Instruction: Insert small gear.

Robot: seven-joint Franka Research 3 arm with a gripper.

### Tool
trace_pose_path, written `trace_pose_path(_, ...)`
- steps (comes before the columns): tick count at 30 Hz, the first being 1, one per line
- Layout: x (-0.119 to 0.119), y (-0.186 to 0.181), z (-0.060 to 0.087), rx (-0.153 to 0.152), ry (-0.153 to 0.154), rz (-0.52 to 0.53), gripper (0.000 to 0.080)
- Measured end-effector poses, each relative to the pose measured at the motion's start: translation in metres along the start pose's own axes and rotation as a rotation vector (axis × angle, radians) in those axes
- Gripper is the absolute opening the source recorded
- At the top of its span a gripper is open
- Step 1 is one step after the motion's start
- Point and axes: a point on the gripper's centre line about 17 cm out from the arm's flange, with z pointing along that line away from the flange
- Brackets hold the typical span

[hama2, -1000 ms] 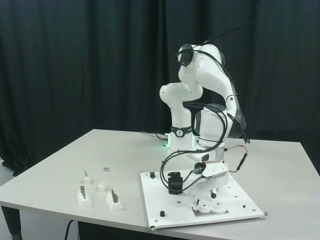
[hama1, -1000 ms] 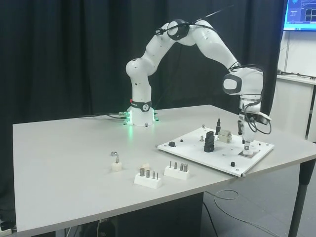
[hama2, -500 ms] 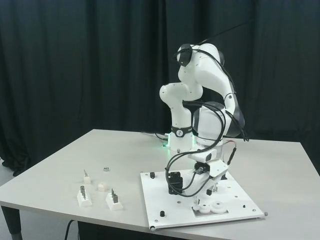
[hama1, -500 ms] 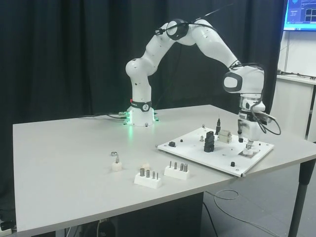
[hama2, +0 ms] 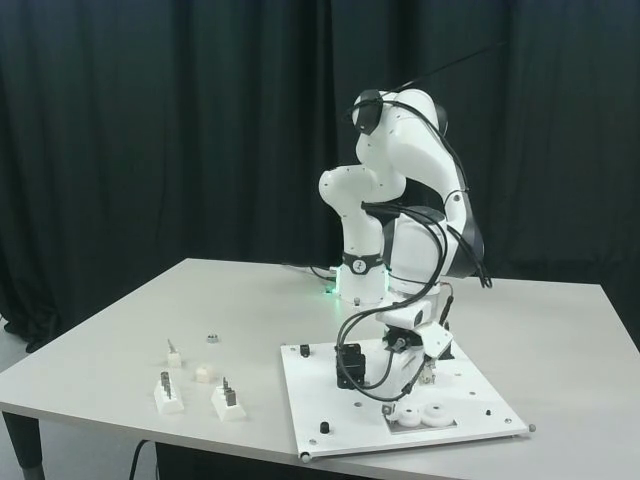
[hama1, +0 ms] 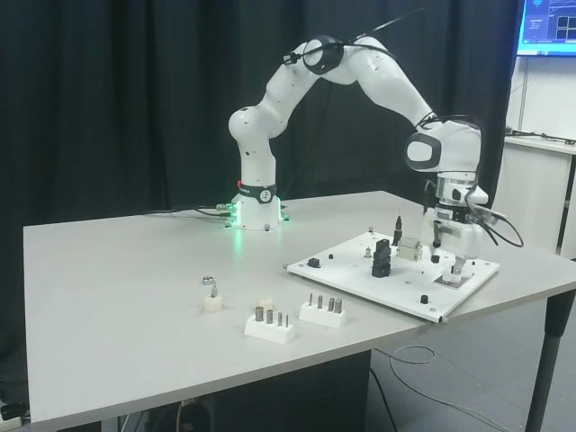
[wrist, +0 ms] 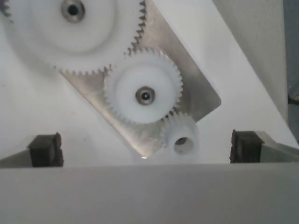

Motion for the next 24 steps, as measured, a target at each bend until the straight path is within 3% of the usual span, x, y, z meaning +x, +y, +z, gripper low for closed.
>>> trace_pose_path(10, -0.002, 0.004, 0.008, -0.008, -0.004, -0.103, 0.0800)
trace_pose_path(17, -0.005, 0.007, 0.011, -0.007, -0.006, -0.117, 0.0800)
trace_pose_path(18, -0.005, 0.007, 0.012, -0.006, -0.006, -0.116, 0.0705)
trace_pose_path(24, -0.008, 0.008, 0.013, -0.002, 0.000, -0.109, 0.0705)
